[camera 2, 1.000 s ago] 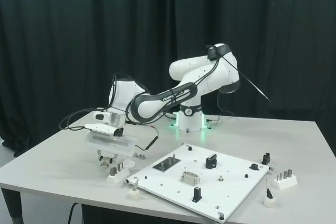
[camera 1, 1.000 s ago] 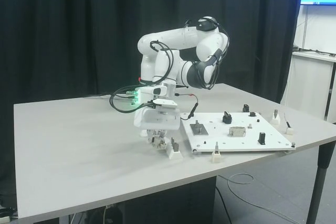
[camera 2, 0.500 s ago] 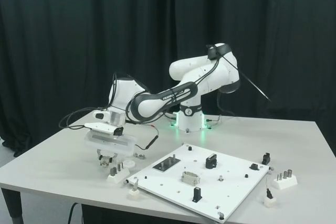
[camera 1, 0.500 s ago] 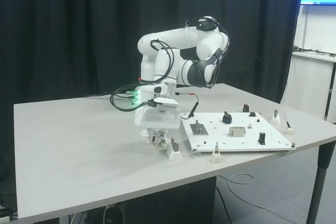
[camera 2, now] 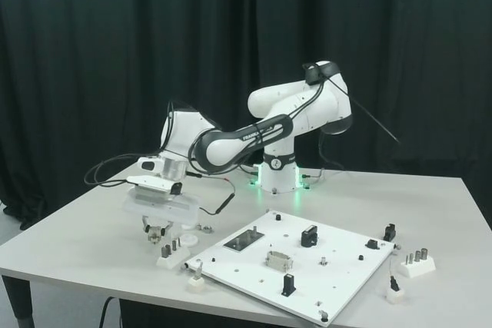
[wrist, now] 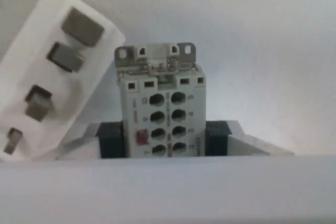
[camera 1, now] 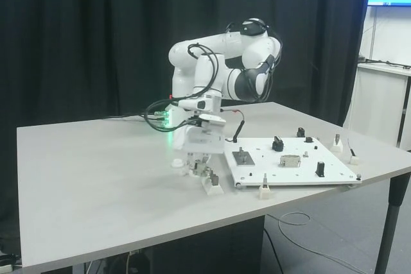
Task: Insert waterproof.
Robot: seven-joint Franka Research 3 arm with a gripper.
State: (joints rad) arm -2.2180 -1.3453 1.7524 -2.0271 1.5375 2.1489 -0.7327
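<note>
Against the white parts holder [camera 1: 211,187] at the bench [camera 1: 96,178] edge, the end effector [wrist: 163,139] has risen from just above it a second ago and now hangs clear, its black pads clamped on the waterproof connector [wrist: 160,109]. By my reading, pickup is finished and carriage to the white board [camera 2: 307,263] comes next. The connector is a blocky grey plastic body with two columns of round sockets and a thin metal latch bracket.

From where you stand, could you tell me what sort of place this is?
Probably a robotics lab or test cell: a white arm bolted to a grey table, a white board of fixtures for insertion trials, and black curtains closing off the space.
</note>
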